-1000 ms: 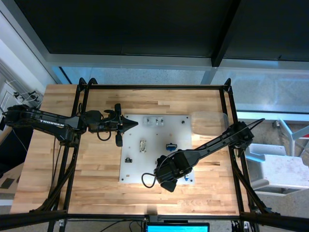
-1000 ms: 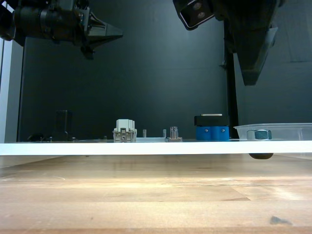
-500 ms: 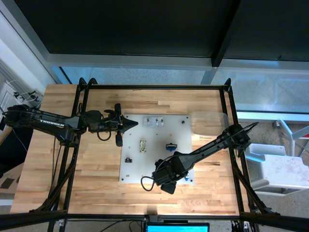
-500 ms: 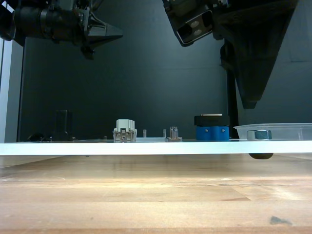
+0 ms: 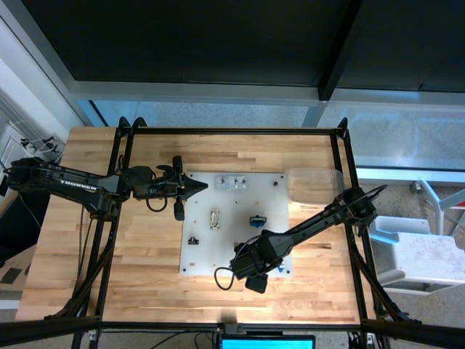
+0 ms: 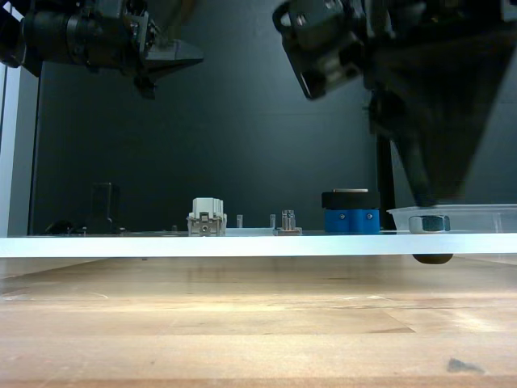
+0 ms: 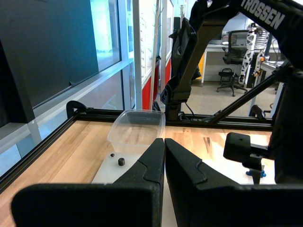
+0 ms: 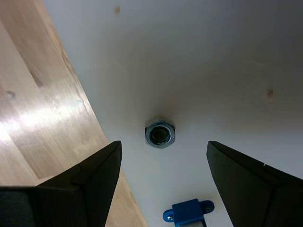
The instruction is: Unfasten the M12 fastener and place in the container
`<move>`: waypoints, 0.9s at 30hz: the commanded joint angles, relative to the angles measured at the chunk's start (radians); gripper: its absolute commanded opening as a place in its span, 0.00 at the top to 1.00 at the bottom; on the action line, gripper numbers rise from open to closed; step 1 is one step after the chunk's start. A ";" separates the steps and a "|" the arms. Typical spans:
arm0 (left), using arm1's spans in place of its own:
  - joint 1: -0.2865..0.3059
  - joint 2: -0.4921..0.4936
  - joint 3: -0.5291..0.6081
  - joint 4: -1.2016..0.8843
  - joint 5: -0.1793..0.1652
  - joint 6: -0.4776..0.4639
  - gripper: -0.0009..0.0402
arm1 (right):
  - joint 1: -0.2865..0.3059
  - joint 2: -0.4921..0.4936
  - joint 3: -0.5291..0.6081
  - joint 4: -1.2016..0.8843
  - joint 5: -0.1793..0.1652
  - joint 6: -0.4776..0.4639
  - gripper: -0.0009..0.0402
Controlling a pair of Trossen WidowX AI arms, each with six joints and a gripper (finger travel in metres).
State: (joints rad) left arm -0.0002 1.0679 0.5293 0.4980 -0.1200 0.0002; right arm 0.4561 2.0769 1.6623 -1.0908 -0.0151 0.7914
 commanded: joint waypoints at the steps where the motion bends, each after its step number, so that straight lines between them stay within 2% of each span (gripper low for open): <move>1: 0.000 0.000 0.000 0.000 0.000 0.000 0.98 | 0.000 -0.002 -0.009 0.009 0.001 0.003 0.37; 4: 0.000 0.000 0.000 0.000 0.000 0.000 0.98 | 0.000 -0.001 -0.011 0.012 0.023 -0.013 0.37; 8: 0.000 0.000 0.000 0.000 0.000 0.000 0.98 | -0.001 -0.001 -0.021 0.025 0.023 -0.043 0.37; 18: 0.000 0.000 0.000 0.000 0.000 0.000 0.98 | -0.006 -0.001 -0.060 0.085 0.024 -0.041 0.38; 22: 0.000 0.000 0.000 0.000 0.000 0.000 0.98 | -0.007 -0.002 -0.060 0.087 0.026 -0.042 0.45; 27: 0.000 0.000 0.000 0.000 0.000 0.000 0.98 | -0.008 -0.002 -0.060 0.085 0.022 -0.043 0.61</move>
